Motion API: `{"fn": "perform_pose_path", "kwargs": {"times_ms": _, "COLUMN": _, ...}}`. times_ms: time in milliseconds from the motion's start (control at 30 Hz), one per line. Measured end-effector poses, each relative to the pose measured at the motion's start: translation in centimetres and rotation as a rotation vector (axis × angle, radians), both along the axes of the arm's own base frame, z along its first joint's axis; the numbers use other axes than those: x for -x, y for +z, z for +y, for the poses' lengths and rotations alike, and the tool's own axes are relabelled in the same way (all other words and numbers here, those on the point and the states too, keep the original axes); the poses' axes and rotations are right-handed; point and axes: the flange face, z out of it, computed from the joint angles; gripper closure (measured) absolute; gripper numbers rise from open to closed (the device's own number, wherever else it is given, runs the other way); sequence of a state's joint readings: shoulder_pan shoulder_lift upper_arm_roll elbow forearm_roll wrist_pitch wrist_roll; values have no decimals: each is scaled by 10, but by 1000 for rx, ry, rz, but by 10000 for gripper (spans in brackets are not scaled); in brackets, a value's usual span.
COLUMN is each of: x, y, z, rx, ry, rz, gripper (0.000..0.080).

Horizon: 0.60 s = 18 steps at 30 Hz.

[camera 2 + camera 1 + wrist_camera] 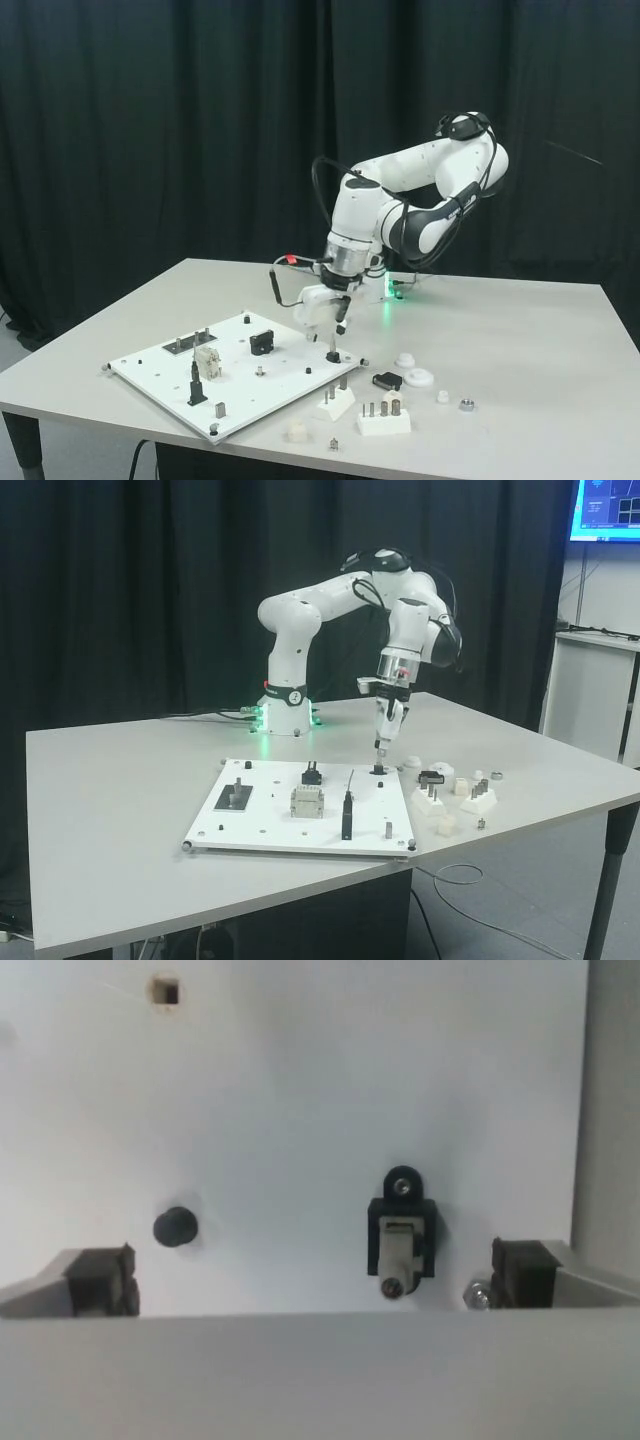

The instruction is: Pick round peg 4.

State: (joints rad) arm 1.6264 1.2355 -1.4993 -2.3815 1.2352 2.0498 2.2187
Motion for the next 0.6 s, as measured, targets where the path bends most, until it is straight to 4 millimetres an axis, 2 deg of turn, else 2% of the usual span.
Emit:
{"fn": "perform_pose_path", "kwargs": {"times_ms": 67, "x": -1, "y": 3, "z": 0, "rx": 1, "ry": 1, "rz": 1, "gripper": 48}}
{"fn": "perform_pose_path", "kwargs": {"times_ms": 100, "x": -1, "y": 4, "z": 0, "rx": 1, "ry": 1, "rz": 2, "gripper": 14}}
{"fn": "perform_pose_path", "kwargs": {"times_ms": 600, "x": -3, "y": 11, "z": -1, "rx": 10, "ry": 9, "rz": 12, "gripper": 3}}
